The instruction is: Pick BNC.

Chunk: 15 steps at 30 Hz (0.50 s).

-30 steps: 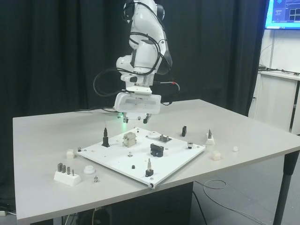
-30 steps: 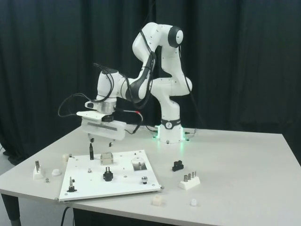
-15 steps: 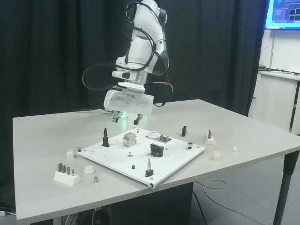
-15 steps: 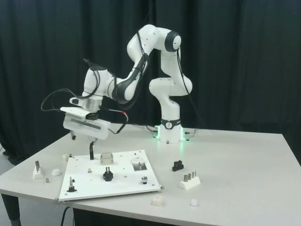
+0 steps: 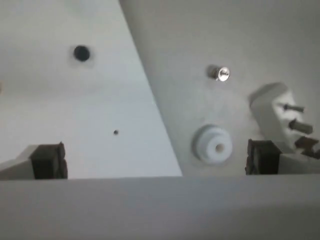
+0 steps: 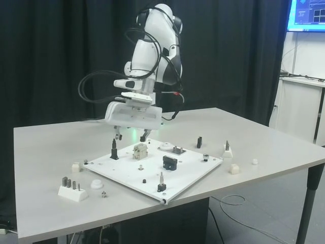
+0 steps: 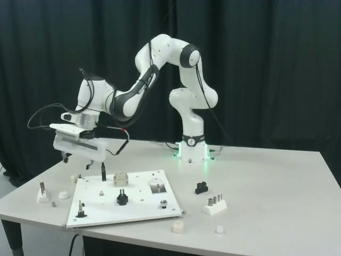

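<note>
- So, where is the gripper [image 6: 130, 135]?
- Left of centre in the first room view, up in the air over the far left part of the white board [image 6: 127, 170], just above the tall black post [image 6: 114, 150]. The second room view puts it [image 7: 78, 161] at the left of the frame, above that same corner.
- And how do the fingers stand?
- Spread wide with nothing between them. In the wrist view each black fingertip [image 5: 47, 161] sits at one side, and bare board and table show through the gap.
- Where is the BNC [image 6: 104, 194]?
- I take it to be the small metal piece lying on the grey table [image 6: 45, 147], lower left in the first room view, just off the board's near left edge. It lies near a white round disc [image 6: 95, 183] and a white peg holder [image 6: 71, 192], touching neither.
- Is it close to the gripper?
- No, well apart. It shows in the wrist view [image 5: 220, 73] too, beyond the disc [image 5: 212, 145], and in the second room view [image 7: 53, 203] at the lower left.
</note>
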Each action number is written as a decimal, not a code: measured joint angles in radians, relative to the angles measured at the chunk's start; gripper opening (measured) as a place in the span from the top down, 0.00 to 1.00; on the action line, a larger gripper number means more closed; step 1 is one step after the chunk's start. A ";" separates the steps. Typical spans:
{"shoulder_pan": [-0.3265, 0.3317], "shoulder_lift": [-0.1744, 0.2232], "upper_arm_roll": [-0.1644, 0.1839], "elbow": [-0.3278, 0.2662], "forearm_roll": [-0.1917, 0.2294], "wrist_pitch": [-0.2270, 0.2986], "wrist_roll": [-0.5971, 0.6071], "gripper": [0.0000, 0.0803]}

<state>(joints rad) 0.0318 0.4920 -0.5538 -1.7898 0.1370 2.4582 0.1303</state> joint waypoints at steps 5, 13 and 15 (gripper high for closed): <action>-0.048 0.043 0.029 0.079 0.003 -0.053 -0.029 0.00; -0.114 0.099 0.056 0.176 0.011 -0.131 -0.145 0.00; -0.128 0.109 0.061 0.193 0.014 -0.145 -0.186 0.00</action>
<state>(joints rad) -0.0962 0.6010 -0.4925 -1.5967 0.1514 2.3129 -0.0559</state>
